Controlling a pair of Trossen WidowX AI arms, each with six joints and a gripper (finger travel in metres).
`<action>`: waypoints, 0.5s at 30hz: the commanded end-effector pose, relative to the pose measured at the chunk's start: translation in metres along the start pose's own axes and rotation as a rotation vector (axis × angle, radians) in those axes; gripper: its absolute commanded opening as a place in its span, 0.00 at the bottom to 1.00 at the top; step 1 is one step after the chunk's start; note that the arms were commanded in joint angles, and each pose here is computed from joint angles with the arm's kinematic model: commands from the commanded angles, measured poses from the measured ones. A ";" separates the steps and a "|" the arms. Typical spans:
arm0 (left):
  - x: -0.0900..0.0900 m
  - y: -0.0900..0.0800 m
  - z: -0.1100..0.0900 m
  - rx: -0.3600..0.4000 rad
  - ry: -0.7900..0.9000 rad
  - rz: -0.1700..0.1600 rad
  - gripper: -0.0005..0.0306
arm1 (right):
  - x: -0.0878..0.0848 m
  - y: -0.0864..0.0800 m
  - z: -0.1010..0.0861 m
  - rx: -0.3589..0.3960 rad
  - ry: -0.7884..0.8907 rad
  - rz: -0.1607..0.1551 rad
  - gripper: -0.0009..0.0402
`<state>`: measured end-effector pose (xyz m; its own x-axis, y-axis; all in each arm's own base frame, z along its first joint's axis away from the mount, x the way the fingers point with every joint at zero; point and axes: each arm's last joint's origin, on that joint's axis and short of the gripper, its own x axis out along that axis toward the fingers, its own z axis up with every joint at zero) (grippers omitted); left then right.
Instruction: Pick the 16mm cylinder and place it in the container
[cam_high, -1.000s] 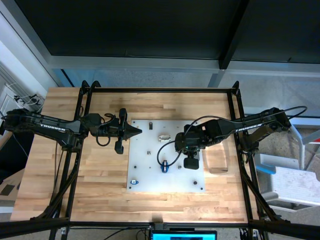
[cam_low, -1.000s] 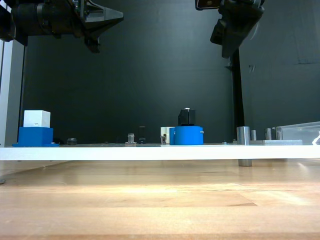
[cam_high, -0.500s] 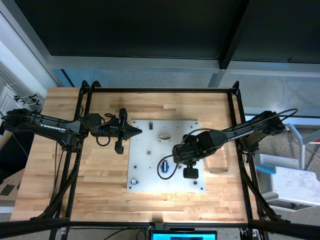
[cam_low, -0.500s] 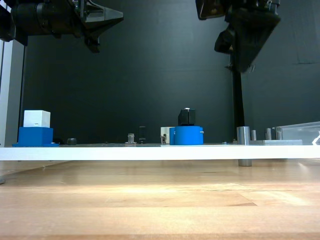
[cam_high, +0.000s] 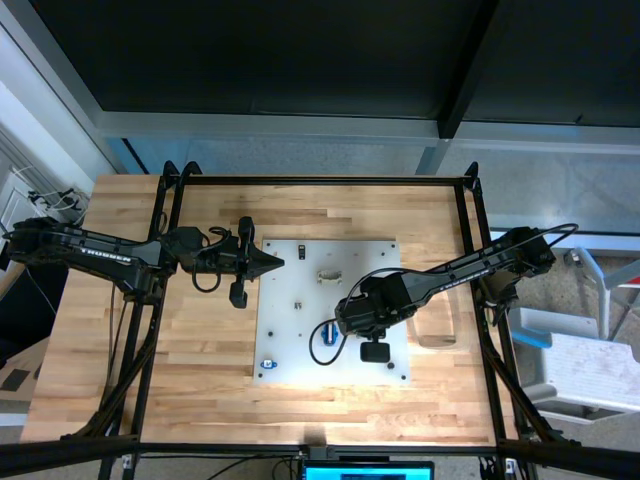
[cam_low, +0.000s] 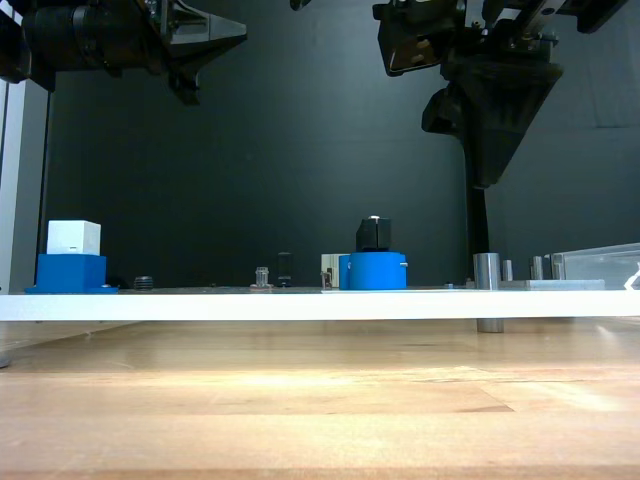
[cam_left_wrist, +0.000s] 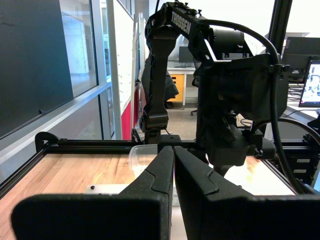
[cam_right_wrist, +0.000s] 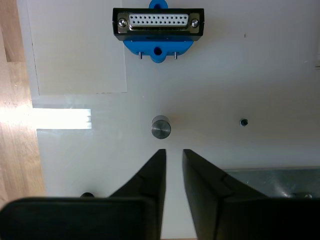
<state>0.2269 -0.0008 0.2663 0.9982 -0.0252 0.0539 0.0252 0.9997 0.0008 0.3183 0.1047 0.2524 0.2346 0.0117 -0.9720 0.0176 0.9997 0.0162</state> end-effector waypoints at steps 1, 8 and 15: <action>0.000 0.000 0.000 0.000 0.000 0.000 0.02 | 0.005 0.001 0.001 -0.004 0.005 -0.023 0.25; 0.000 0.000 0.000 0.000 0.000 0.000 0.02 | 0.015 0.003 0.003 -0.008 0.018 -0.031 0.40; 0.000 0.000 0.000 0.000 0.000 0.000 0.02 | 0.022 0.005 0.004 -0.013 0.024 -0.050 0.47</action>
<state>0.2269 -0.0008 0.2664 0.9982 -0.0252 0.0547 0.0252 0.9997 0.0004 0.3272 0.1089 0.2343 0.2155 -0.0366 -0.9758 0.0184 0.9993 -0.0335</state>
